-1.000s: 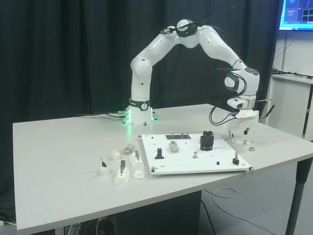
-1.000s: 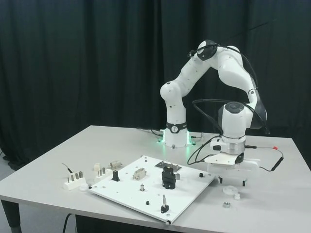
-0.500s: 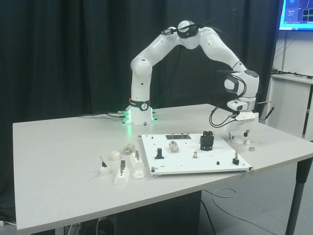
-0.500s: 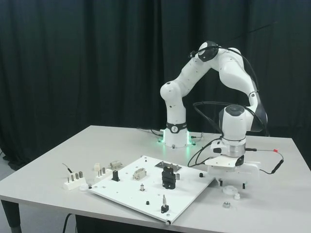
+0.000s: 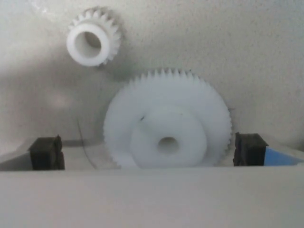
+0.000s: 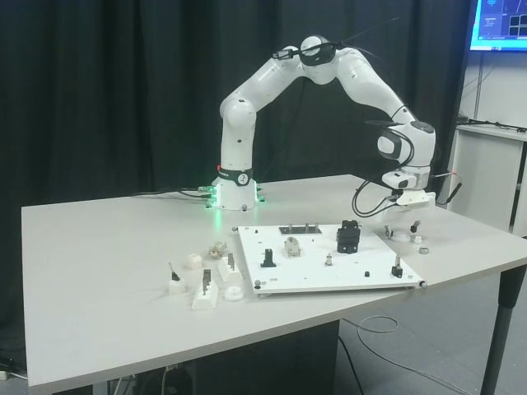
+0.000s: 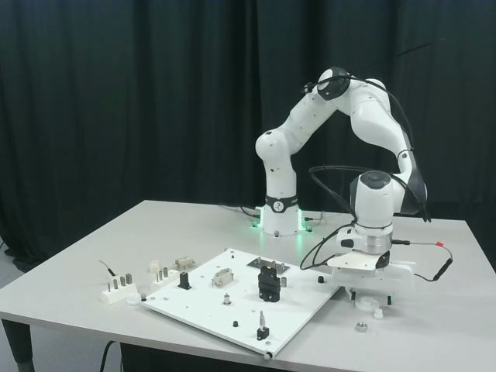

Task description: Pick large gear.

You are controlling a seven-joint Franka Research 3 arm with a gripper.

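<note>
The gear (image 5: 167,128) lies flat on the grey bench (image 5: 266,57), off the edge of the white board (image 7: 240,306) on the side away from the loose small parts; it is seen in the wrist view as a white toothed disc with a raised hub and a small bore at the centre; it is judged to be moulded plastic, so light and stiff, with smooth faces that could slip but a toothed rim that should give some bite. The best hold is judged to be across the rim, on opposite teeth, since the hub looks too low to be pinched. The claw (image 5: 148,153) is spread wide and lowered over the gear, one black pad (image 5: 46,153) well clear of the rim, the other pad (image 5: 248,149) just beside it; the disc is thus not centred and may be nudged sideways as the pads close. A small gear (image 5: 93,38) lies near, apart from the large one.
</note>
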